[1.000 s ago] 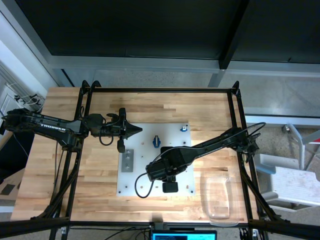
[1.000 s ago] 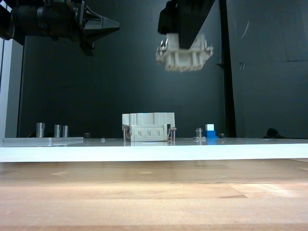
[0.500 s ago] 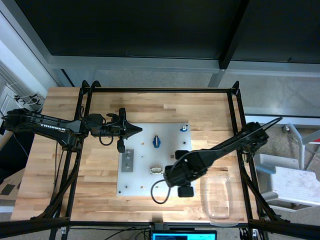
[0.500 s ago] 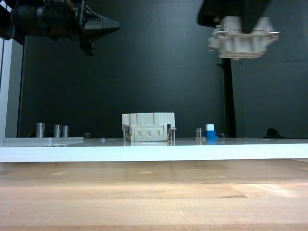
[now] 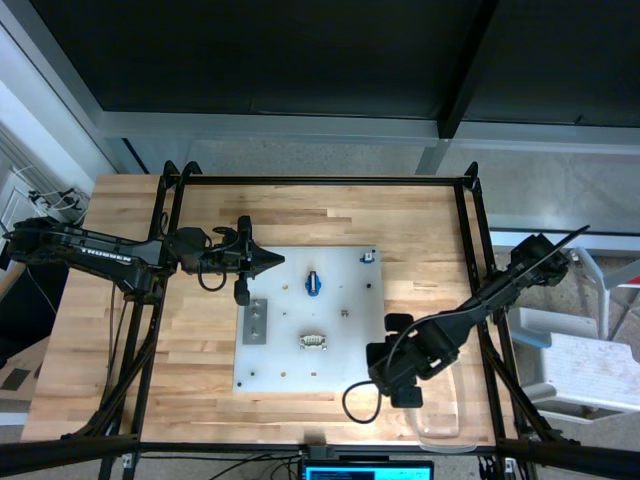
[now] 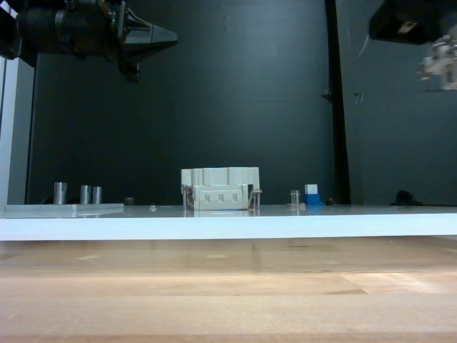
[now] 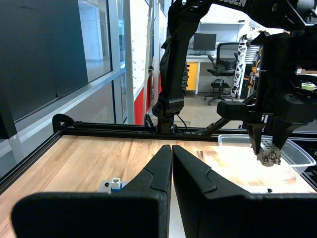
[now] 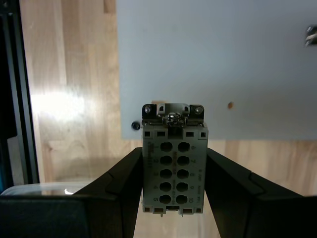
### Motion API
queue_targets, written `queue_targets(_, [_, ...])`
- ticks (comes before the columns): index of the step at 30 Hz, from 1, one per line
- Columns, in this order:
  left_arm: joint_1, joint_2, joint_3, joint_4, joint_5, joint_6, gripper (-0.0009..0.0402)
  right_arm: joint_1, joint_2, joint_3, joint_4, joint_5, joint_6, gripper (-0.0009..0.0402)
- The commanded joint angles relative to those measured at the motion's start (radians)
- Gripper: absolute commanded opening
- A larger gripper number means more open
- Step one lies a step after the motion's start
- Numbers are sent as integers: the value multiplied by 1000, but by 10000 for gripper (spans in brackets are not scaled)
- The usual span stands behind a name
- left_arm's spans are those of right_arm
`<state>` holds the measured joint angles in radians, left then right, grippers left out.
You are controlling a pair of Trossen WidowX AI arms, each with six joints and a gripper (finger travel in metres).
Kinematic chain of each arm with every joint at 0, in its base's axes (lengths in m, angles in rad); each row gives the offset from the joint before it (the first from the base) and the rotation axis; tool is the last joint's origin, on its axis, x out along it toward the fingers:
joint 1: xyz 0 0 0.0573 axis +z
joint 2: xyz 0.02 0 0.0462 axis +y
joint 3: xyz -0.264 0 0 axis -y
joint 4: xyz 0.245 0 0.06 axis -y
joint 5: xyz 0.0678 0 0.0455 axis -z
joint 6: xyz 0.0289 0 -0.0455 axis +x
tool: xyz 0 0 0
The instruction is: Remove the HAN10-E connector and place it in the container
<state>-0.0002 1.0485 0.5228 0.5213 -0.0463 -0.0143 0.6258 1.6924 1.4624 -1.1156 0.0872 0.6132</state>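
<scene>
Right tool clamped on connector by its long sides, pin-hole face showing. It's held high off the board, likely to clear the wall of the container, which sits just beside it. No release yet. Left tool has fingers together and is parked over the board's far-left, out of the way. Left arm lettering looks like TROSSEN. Connector shows no readable marking.

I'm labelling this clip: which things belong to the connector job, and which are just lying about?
In the job: HAN10-E connector, clamped in the right gripper, raised beside the container.
Lying about: blue knob, grey plate, socket housing on the white board; left gripper, shut, parked above the board's far-left corner.
</scene>
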Motion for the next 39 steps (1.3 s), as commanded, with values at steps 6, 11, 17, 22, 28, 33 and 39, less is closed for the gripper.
queue_targets(6, [0, 0, 0, 0, 0, 0, 0, 64, -43, -67, 27, 19, 82, 12])
queue_targets(11, [0, 0, 0, 0, 0, 0, 0, 109, -59, -95, 31, 25, 127, 12])
queue_targets(17, [0, 0, 0, 0, 0, 0, 0, 164, -60, -111, 30, 26, 178, 12])
queue_targets(22, [0, 0, 0, 0, 0, 0, 0, 208, -61, -120, 29, 44, 234, 12])
queue_targets(28, [0, 0, 0, 0, 0, 0, 0, 260, -64, -145, 29, 51, 321, 12])
queue_targets(33, [0, 0, 0, 0, 0, 0, 0, 300, -66, -178, 35, 51, 394, 12])
queue_targets(39, [0, 0, 0, 0, 0, 0, 0, 336, -66, -208, 58, 51, 463, 12])
